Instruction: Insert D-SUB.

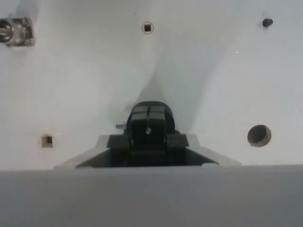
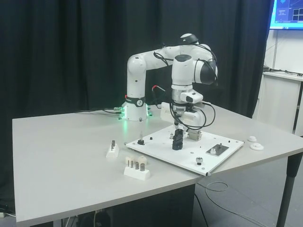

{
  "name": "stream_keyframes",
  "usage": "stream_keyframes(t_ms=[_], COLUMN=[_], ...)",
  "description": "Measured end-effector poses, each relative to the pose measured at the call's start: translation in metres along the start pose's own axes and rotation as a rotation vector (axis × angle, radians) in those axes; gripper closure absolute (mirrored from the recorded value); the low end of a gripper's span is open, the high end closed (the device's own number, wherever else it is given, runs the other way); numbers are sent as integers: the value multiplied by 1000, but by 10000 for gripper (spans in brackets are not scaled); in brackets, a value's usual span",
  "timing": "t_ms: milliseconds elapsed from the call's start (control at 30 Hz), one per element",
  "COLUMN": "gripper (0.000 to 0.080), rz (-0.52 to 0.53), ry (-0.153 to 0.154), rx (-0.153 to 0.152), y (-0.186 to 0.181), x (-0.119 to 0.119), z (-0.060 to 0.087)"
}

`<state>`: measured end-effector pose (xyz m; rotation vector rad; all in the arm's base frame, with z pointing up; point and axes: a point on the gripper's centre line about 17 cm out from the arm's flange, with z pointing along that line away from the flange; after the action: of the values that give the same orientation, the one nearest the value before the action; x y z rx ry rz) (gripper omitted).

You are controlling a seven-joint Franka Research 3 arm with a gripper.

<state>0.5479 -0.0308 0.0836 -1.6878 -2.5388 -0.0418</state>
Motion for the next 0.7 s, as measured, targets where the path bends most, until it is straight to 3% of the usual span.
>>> stream_keyframes(t_ms=[400,433,600,633,700], gripper=[650,437,437,123,123], rz=[6,6,4,4,3], ry=[5,6,13,15,22], rx=[0,0,-2,-4,-6], y=[-1,-1,1,2,3], x=[-2,-3,0,1,3], z=[0,0,-4,-6,-10])
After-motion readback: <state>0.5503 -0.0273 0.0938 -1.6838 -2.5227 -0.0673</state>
